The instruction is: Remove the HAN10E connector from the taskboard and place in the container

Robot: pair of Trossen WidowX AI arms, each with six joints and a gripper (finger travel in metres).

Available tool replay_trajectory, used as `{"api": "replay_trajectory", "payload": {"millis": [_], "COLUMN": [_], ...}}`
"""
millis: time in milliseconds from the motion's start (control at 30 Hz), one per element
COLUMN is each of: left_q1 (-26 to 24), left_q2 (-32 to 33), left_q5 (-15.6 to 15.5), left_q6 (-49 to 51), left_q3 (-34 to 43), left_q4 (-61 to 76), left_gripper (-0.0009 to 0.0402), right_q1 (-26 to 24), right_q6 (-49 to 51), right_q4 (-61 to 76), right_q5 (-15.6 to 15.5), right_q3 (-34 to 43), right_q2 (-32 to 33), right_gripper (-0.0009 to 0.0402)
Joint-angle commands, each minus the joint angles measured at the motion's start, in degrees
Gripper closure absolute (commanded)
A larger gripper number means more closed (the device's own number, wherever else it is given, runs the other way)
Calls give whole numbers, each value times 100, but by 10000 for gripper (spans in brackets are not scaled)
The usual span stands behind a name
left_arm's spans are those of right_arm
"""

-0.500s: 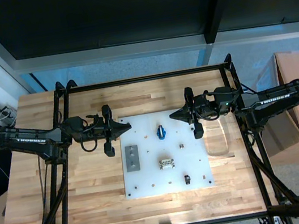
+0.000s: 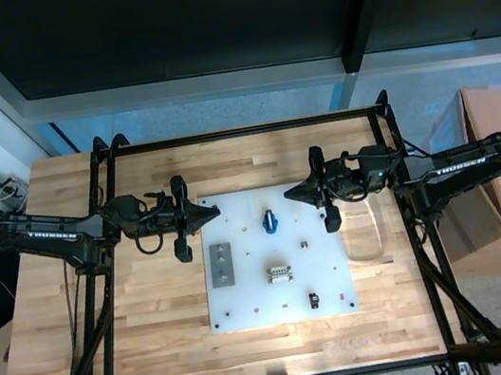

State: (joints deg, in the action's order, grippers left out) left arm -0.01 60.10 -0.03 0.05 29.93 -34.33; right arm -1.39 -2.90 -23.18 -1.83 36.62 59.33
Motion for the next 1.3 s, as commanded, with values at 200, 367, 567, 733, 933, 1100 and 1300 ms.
{"api": "replay_trajectory", "payload": {"millis": [200, 367, 567, 733, 933, 1100, 1300], "left_q1": [2, 0, 2, 0, 2, 2, 0], "left_q2": [2, 2, 2, 2, 2, 2, 2], "left_q5": [2, 2, 2, 2, 2, 2, 2], "left_q6": [-2, -2, -2, -2, 0, -2, -2], "left_q3": [2, 2, 2, 2, 2, 2, 2], "left_q4": [-2, -2, -2, -2, -2, -2, -2], "left_gripper": [393, 393, 393, 393, 393, 393, 393], "right_q1": [267, 691, 1259, 1537, 1762, 1818, 1843], "right_q6": [-326, -424, -551, -778, -1032, -1038, -1086], "right_q4": [769, 2376, 4166, 5519, 6854, 7486, 7674], "right_q5": [-221, 70, 555, 551, 684, 684, 675], "right_q3": [341, 1008, 2087, 3084, 4129, 4688, 4972], "right_q2": [7, 275, 970, 1703, 2564, 3075, 3309], "right_gripper": [393, 393, 393, 393, 393, 393, 393]}}
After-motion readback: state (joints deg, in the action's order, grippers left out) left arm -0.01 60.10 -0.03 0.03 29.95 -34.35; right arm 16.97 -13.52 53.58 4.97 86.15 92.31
